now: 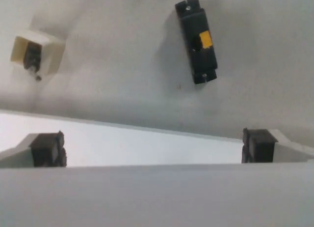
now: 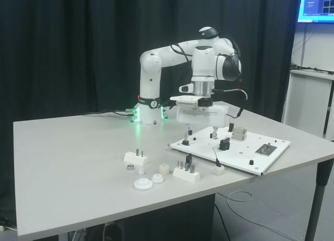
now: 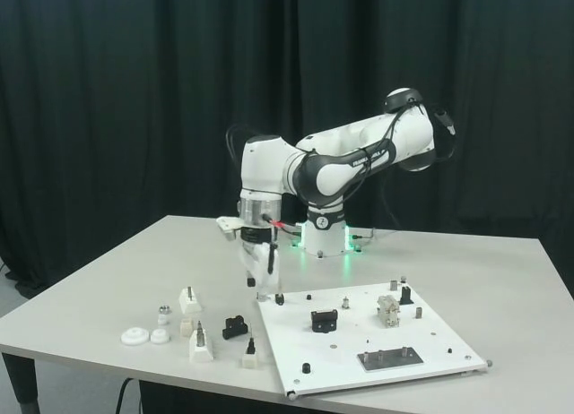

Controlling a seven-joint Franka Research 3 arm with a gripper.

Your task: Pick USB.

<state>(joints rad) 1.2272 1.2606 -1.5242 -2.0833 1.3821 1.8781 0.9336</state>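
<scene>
Gripper (image 1: 152, 147): fingers spread wide, nothing between them, hovering above the edge of the white board (image 1: 147, 143).
USB (image 1: 34, 55): probably the dark plug standing in a small white block on the grey table (image 1: 122, 65), beside the board, well clear of the fingers.
Black part (image 1: 196, 40): lying on the table nearby, untouched.
Done: nothing grasped yet.
Left: lining up over the plug, lowering, closing, lifting.

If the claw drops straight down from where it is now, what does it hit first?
Most likely the edge of the white board, which runs between the open fingers of the claw. The black part lies off that line. Depth is unclear.
</scene>
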